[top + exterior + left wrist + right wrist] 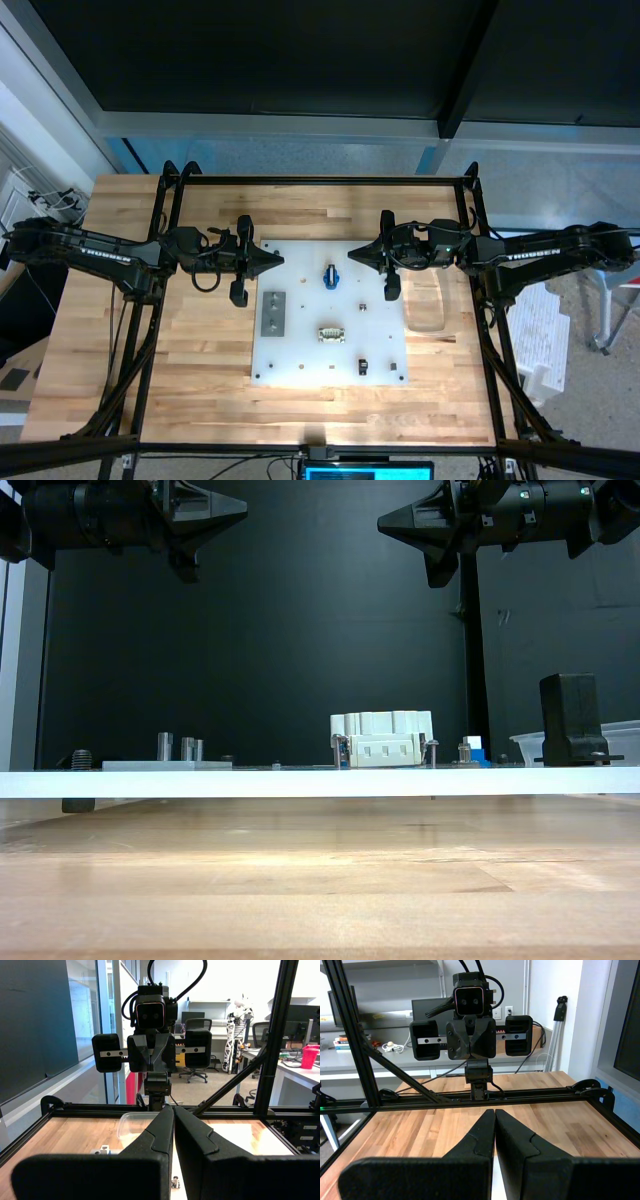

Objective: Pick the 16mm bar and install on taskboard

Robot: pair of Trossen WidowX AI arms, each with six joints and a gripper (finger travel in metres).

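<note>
The taskboard [300,360] lies flat on the worktop [180,350]. The left claw [278,258] hangs above the taskboard's far left edge, its fingers [162,1130] pressed together and gripping nothing. The right claw [352,256] hangs above the taskboard's far edge, right of centre, likewise pinched tight and empty, its tip pointing at the left claw. A tiny dark stub, apparently the 16mm bar [361,306], sits on the taskboard's right half, well below both claws. A blue knob [332,275], a grey block [273,312] and a silver connector [330,333] stand on the taskboard.
</note>
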